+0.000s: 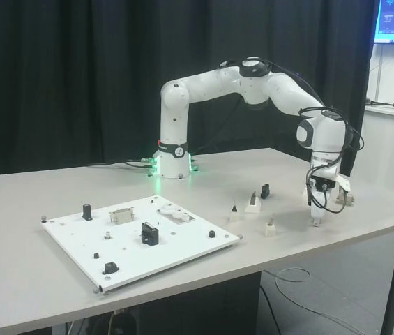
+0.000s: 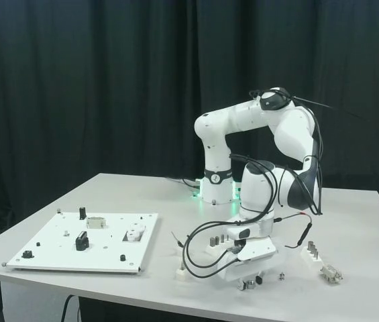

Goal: Pick bolt 4.

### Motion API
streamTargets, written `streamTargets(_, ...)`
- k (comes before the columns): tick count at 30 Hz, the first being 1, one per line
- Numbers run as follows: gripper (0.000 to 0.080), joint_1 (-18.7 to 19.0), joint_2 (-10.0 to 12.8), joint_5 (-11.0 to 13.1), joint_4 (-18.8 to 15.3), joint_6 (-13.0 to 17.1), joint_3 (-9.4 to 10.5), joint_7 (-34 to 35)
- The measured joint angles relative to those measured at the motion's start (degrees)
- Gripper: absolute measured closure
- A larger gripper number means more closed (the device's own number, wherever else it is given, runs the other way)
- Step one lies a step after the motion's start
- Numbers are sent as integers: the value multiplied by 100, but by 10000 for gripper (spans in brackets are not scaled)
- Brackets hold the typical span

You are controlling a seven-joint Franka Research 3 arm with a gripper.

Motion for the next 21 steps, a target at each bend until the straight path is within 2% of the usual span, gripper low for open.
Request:
streamTargets(9, 274, 0, -8, 0, 27, -33, 9, 15)
streamTargets(10, 577, 0, -10, 0, 29, -38, 9, 29)
streamTargets(21, 577, 0, -112, -18, 54, -244, -110, 109)
